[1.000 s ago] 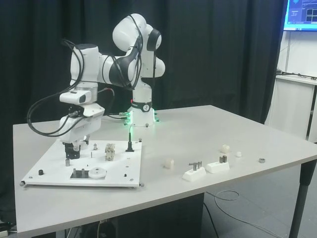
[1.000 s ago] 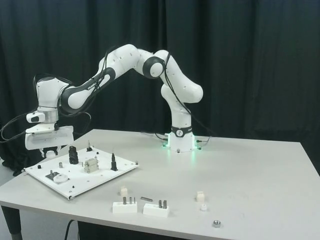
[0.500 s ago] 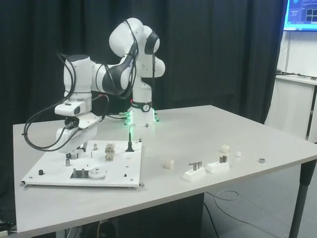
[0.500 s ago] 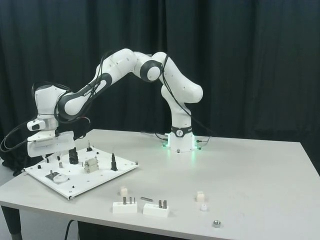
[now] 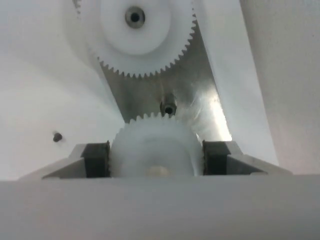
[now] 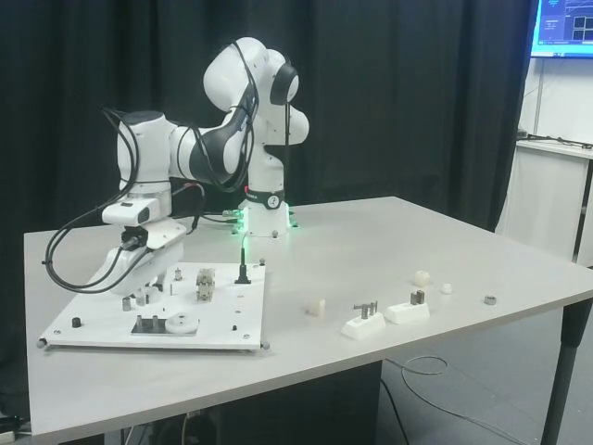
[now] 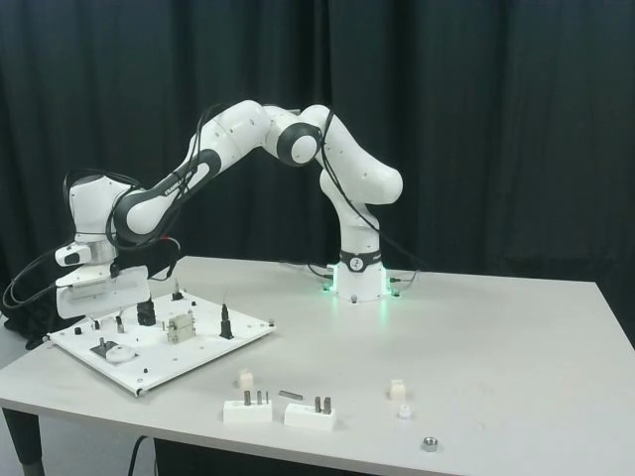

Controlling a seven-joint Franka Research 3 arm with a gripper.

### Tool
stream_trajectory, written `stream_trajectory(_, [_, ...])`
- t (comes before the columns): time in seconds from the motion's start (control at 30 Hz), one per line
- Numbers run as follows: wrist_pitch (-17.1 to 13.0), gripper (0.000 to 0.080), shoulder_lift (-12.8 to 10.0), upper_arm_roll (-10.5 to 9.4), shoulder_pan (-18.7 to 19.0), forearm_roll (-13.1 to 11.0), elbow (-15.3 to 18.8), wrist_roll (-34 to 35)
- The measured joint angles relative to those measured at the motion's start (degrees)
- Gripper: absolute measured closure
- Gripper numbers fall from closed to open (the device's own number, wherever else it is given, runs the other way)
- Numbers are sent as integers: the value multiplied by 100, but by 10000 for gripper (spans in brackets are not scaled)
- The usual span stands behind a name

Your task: Insert medium gear.

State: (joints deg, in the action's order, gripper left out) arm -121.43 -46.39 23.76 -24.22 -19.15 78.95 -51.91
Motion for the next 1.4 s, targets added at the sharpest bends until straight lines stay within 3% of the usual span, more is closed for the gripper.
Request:
stream_trajectory(0.87, [-166, 407, -175, 1, 88, -45, -23, 172])
stream_trajectory(1.4, [-176, 407, -381, 2, 88, -45, -240, 233])
